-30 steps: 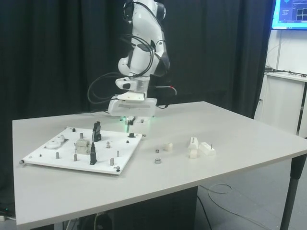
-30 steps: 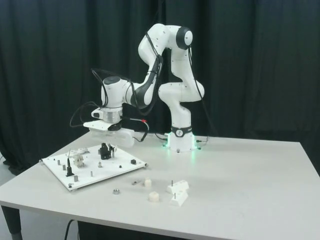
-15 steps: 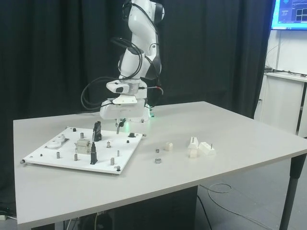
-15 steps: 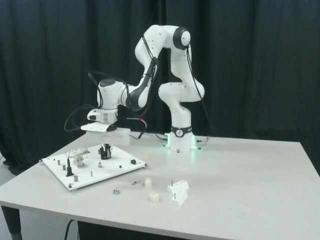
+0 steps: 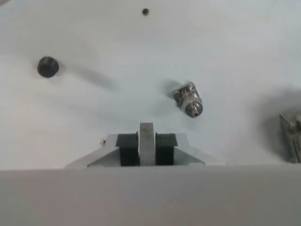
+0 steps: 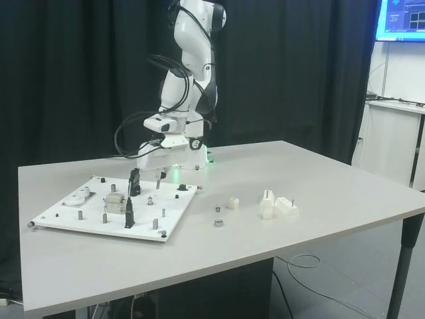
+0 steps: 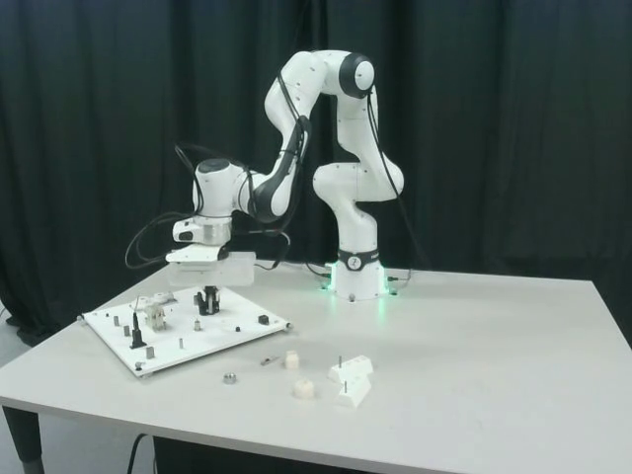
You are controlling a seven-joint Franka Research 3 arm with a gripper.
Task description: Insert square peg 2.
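My gripper (image 5: 146, 149) is shut on a slim grey square peg (image 5: 146, 134), which stands upright between the two black pads. It hangs a little above the white assembly board (image 5: 225, 42). Near the peg on the board are a small metal threaded fitting (image 5: 189, 100) and a black round knob (image 5: 48, 66). In the first room view the gripper (image 6: 158, 177) is over the board's far right part (image 6: 174, 203), beside a black upright fixture (image 6: 134, 182). The second room view shows the gripper (image 7: 206, 293) above the board (image 7: 229, 331).
The board carries several short posts and a grey metal block (image 6: 114, 203). On the table to its right lie a nut (image 6: 218, 223), a small white cube (image 6: 233, 203) and white blocks (image 6: 277, 205). The arm's base (image 7: 356, 278) stands behind the board.
The arm has swung left from beyond the board's far right corner to over the board, carrying the peg. The hand now sits lower and nearer the black fixture.
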